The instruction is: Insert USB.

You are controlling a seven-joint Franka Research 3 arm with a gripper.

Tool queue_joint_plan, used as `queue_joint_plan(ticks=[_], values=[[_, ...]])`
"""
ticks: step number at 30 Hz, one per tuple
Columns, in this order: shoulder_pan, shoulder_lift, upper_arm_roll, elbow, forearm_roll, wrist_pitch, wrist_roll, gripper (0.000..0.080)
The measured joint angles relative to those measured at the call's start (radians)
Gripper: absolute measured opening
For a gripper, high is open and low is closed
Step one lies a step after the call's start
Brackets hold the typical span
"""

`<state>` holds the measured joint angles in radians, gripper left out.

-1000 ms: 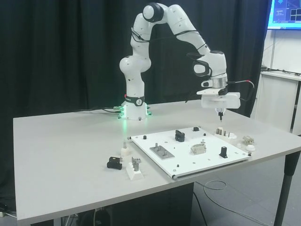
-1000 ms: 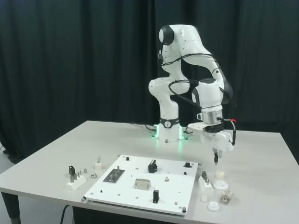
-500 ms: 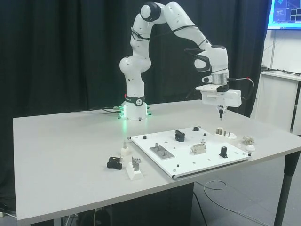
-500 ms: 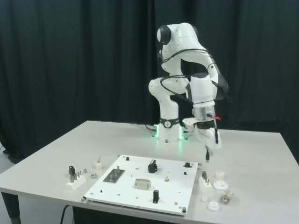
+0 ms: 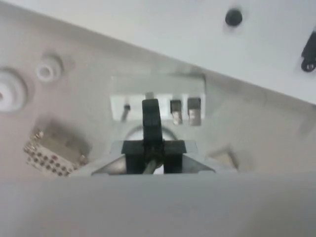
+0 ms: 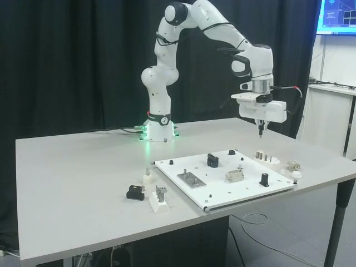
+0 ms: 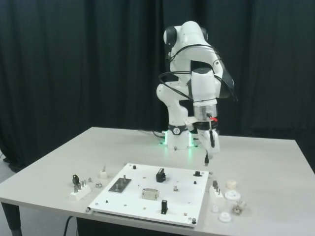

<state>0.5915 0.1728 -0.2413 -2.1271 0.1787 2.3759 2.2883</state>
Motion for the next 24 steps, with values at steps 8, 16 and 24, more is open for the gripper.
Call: queue_joint_plan(ticks=[8, 16, 24], values=[[0.0, 0.029, -0.042, 0.067, -0.005, -0.056, 0.018, 0.007], [0.002, 0.068, -0.079, 0.131, -0.004, -0.102, 0.044, 0.007], [0.017, 0.111, -0.125, 0.191, -0.002, -0.141, 0.042, 0.007]])
